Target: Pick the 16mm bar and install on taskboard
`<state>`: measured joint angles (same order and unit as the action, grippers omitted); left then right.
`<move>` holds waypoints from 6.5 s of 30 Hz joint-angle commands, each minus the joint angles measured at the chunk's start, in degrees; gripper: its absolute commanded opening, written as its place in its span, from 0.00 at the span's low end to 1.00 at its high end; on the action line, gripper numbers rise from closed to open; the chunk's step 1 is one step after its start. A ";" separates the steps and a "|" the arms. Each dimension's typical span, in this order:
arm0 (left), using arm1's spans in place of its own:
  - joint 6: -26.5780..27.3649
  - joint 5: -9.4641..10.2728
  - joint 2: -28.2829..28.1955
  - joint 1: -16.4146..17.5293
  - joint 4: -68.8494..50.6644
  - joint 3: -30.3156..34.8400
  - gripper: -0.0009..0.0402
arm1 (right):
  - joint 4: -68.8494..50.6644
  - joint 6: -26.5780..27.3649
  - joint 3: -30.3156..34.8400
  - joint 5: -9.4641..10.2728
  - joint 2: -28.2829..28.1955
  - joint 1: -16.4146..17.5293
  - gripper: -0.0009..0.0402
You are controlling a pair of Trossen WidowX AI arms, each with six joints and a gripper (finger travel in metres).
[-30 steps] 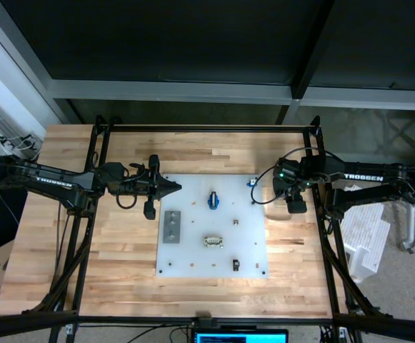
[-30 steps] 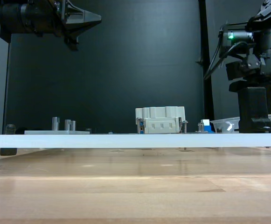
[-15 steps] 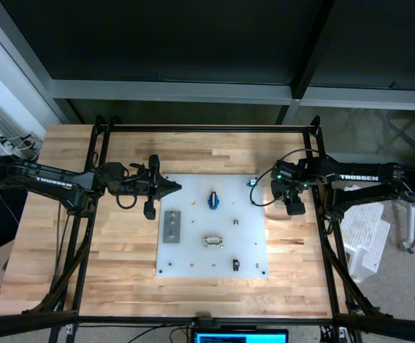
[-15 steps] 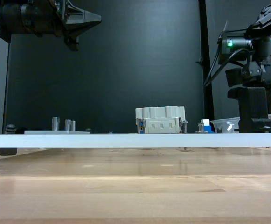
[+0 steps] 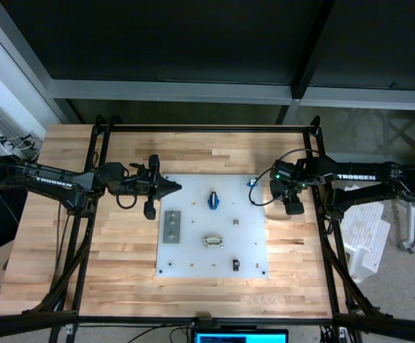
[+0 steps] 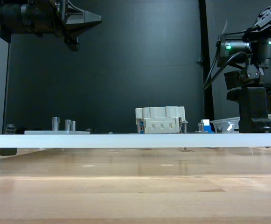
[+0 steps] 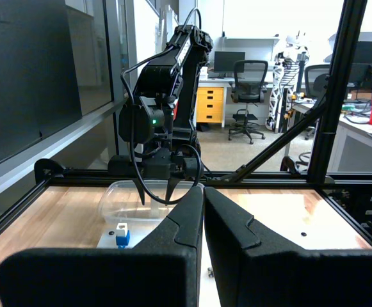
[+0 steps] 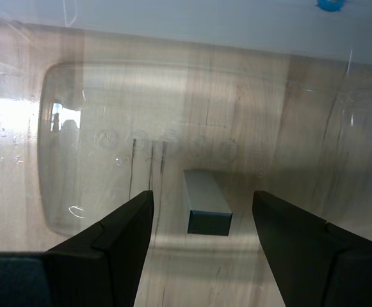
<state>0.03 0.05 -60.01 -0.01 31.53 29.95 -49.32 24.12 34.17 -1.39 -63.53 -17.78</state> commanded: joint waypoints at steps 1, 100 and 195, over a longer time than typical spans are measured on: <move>-0.02 -0.02 0.00 0.02 0.00 0.00 0.02 | -0.11 -0.07 -0.02 -0.02 -0.02 -0.13 0.50; -0.02 -0.02 0.00 0.02 0.02 0.00 0.02 | -15.72 -53.96 28.83 -2.25 -19.21 45.13 0.04; -0.02 -0.02 0.00 0.00 0.00 0.00 0.02 | -9.86 -60.96 43.76 -1.99 -40.94 54.42 0.04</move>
<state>0.01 0.03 -59.99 -0.01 31.53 29.93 -59.51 -36.82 77.91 -3.40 -104.49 36.64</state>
